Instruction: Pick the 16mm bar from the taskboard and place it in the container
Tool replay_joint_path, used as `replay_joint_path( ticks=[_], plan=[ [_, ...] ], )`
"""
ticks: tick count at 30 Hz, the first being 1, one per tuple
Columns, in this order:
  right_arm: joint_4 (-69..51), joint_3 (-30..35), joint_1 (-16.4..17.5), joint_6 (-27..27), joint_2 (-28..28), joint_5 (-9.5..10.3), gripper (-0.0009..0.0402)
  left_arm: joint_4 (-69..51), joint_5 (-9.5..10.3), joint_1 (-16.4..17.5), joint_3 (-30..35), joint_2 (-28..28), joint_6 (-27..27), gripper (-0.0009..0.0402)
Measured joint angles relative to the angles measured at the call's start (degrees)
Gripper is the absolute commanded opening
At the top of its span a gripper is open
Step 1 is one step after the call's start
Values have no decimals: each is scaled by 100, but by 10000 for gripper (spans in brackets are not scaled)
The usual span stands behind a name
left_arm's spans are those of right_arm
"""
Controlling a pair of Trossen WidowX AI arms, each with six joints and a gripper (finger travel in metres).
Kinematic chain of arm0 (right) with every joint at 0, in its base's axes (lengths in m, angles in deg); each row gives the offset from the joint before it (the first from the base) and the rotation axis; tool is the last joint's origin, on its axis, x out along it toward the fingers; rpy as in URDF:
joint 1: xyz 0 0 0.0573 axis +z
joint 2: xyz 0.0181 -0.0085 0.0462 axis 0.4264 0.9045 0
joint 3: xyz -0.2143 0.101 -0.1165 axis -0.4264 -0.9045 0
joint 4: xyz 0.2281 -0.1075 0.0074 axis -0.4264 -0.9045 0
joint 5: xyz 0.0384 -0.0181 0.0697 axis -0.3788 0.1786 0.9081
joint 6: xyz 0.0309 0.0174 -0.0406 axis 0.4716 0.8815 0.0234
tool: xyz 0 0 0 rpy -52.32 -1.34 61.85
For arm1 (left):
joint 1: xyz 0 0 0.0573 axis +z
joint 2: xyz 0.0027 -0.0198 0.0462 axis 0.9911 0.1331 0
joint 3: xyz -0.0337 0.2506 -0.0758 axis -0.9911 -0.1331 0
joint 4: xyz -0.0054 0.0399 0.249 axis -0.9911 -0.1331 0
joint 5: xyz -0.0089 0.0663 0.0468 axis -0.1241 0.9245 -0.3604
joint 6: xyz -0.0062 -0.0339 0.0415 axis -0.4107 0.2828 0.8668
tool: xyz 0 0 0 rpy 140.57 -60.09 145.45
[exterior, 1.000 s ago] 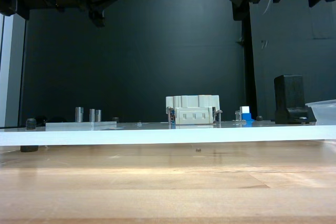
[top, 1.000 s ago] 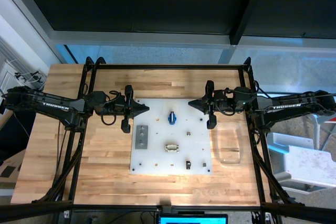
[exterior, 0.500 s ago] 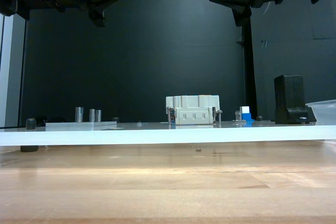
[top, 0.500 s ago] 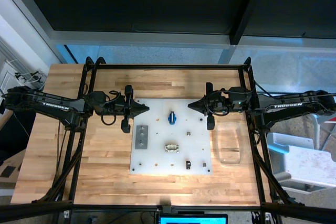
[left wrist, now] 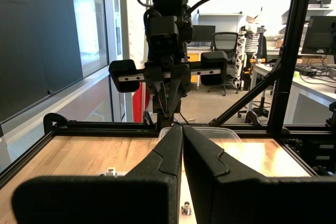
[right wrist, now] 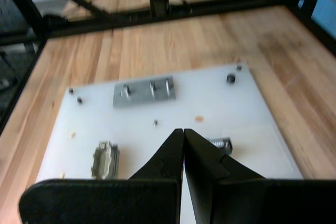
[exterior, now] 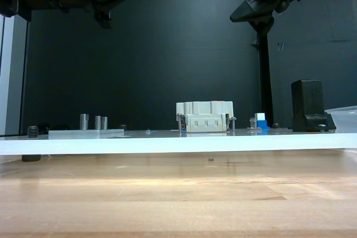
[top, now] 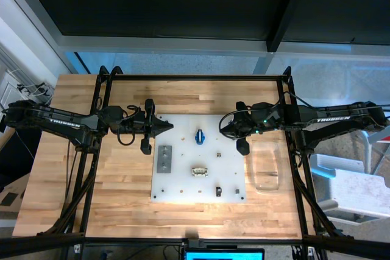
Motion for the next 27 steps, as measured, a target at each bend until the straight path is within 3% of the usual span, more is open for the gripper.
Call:
replay_joint_path(
  ticks=[14, 27],
  plan=[
    [-2350, 1335, 160, 144, 852, 2, 0, 0, 0, 0, 0, 0, 2, 0],
    [-3860, 1797, 483, 343, 1497, 0, 0, 0, 0, 0, -2, 2, 2, 0]
  ],
)
